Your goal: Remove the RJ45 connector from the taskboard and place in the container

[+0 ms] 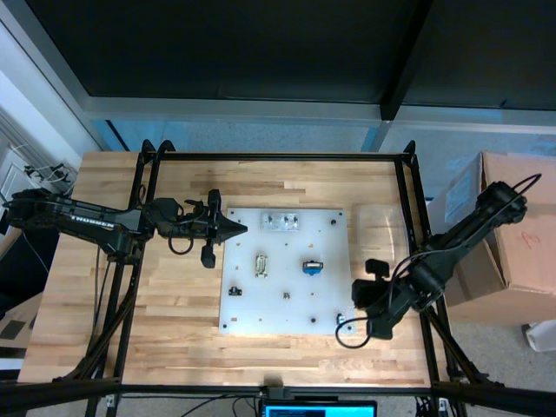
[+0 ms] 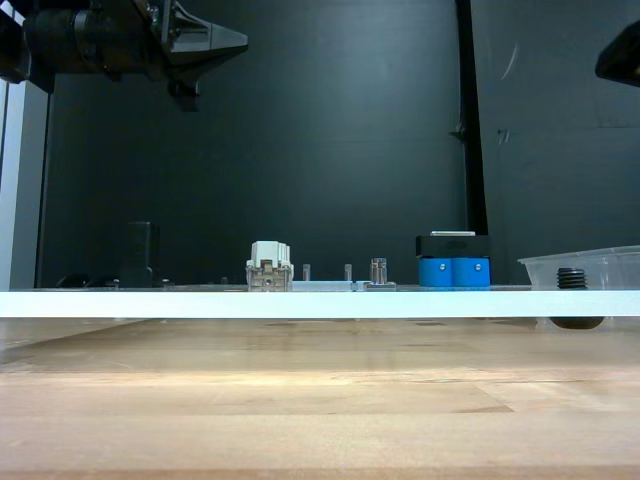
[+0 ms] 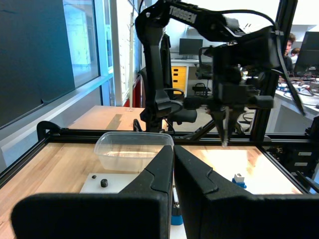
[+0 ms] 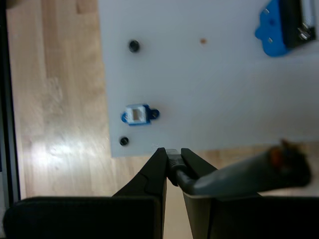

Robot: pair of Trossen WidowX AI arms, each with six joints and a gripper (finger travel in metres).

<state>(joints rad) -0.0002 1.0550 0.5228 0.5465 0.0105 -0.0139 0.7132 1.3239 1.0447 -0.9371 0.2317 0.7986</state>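
RJ45 connector [image 4: 174,165]: out of its seat, pinched between the fingers of the right gripper [image 4: 173,151], with its grey cable [image 4: 239,172] trailing back.
Blue socket [image 4: 137,115]: on the taskboard [image 1: 287,300], near the edge, just beyond the fingertips.
Right gripper position: above the board's near right corner.
Nearby: blue block [image 1: 312,268] and white connector [image 1: 261,265] mid-board.
Container [image 1: 380,228]: clear tub on the table beside the board's right edge. A black ribbed piece [image 2: 571,278] shows through its wall; cannot tell whether it is inside.
Left gripper [image 1: 236,228]: raised over the board's far left edge, fingers pressed together.
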